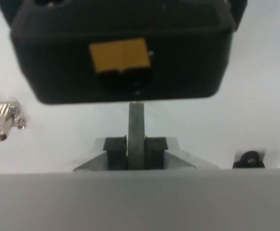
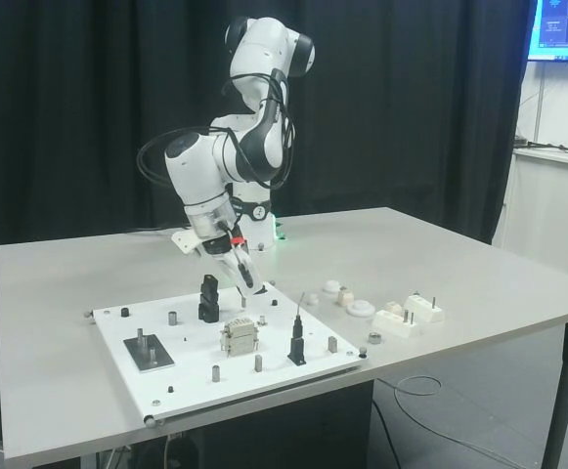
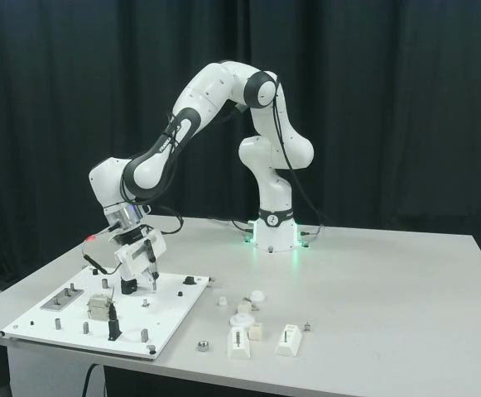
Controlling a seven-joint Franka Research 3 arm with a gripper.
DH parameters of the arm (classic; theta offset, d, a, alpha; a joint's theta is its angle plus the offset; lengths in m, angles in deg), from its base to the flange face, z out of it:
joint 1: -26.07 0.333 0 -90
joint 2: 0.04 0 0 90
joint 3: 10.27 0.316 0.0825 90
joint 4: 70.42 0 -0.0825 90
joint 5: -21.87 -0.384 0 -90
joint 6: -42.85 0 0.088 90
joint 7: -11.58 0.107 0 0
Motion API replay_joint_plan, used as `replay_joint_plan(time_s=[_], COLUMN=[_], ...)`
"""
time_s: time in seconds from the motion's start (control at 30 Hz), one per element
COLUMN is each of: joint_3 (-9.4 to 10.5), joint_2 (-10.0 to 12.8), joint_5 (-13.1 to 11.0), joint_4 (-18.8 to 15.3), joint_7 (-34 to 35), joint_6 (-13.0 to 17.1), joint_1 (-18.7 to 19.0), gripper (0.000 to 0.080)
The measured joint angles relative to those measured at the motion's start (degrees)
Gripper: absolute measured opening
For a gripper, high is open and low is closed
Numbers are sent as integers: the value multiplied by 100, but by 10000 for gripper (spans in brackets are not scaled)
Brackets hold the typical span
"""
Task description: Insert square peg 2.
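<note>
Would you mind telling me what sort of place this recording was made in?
Probably a robotics lab: black curtains behind, a white arm bolted on a grey table, and a white task board of pegs and connectors.

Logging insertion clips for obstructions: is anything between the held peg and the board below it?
Nothing visible. The pincer is shut on the square peg, which hangs above a bare patch of the white board. The black connector block stands beside the path, not under it.

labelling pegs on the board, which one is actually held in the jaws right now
The thin grey peg clamped upright in the gripper above the white board; the other pegs stand free in the board.
</note>
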Motion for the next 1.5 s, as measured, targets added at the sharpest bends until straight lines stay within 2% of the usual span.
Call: replay_joint_plan(time_s=[1.5], joint_3=[5], joint_2=[100], joint_5=[0], joint_4=[10], joint_7=[-97], joint_6=[128], joint_1=[26], gripper=[76])
